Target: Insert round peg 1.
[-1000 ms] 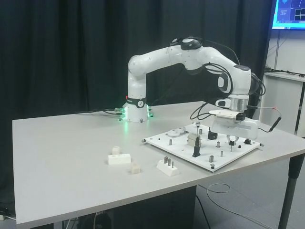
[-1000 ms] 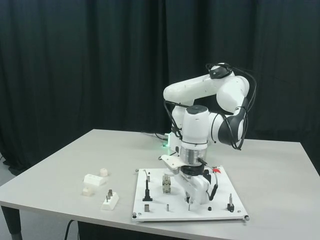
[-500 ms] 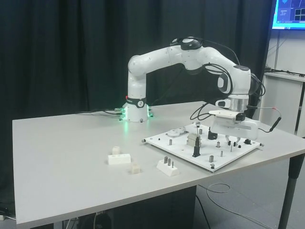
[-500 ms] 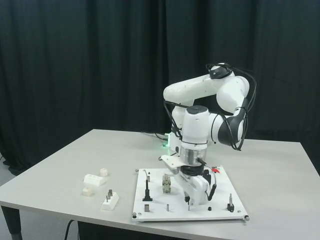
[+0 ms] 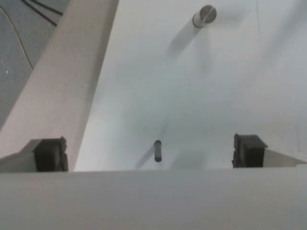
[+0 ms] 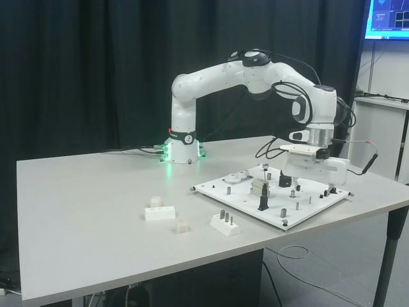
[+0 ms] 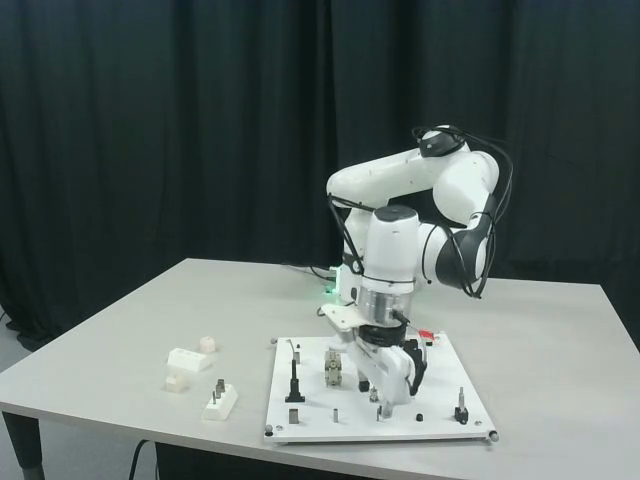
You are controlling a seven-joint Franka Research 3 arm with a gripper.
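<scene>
Round peg 1 [image 5: 157, 151] is a thin grey pin standing upright in the white board [image 5: 201, 91]. In the wrist view it stands free between my two black fingertips [image 5: 248, 149], touching neither. My gripper [image 5: 149, 152] is open and holds nothing. In the first room view the gripper [image 6: 311, 186] hangs just above the peg [image 6: 310, 199] at the board's [image 6: 214, 187] right end. In the second room view the gripper [image 7: 386, 393] is over the peg [image 7: 379, 411], near the front edge of the board [image 7: 440, 422].
Other parts stand on the board: a black upright piece [image 6: 262, 203], a grey block [image 6: 259, 189] and a short round post [image 5: 205, 15]. White blocks [image 6: 160, 212] and a small peg holder [image 6: 225, 222] lie on the grey table to the left. The table edge [image 5: 57, 96] runs close by.
My hand has lifted a little off the board and the fingers have come apart. The peg stays standing in the board.
</scene>
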